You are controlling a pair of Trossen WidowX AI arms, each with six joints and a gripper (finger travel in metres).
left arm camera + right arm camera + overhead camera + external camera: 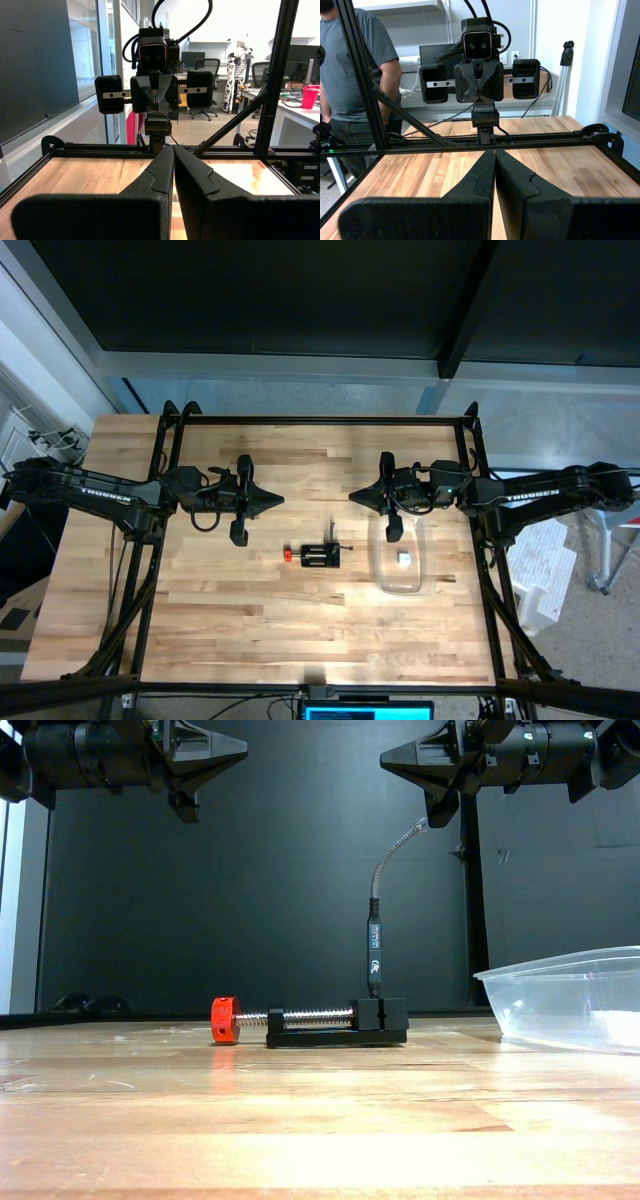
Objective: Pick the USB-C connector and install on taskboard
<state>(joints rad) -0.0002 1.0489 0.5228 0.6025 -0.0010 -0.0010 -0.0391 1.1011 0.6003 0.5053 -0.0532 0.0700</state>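
Observation:
The taskboard [318, 556] is a small black block with a red-orange knob [225, 1020], lying mid-table. The USB-C connector [373, 955] stands upright in the block's right end, and a short silver braided cable curves up from it; from above it shows as a thin dark stick [334, 534]. My left gripper [280, 502] hovers high above the table, left of the block, shut and empty. My right gripper [352, 496] hovers at the same height, pointing at the left one, also shut and empty. Both wrist views show the fingers [165, 170] [487, 172] pressed together.
A clear plastic tray [385, 580] sits right of the block under the right arm, with a small white square piece [404, 558] inside. A black frame [320, 421] borders the table. A person stands beyond the table in the right wrist view.

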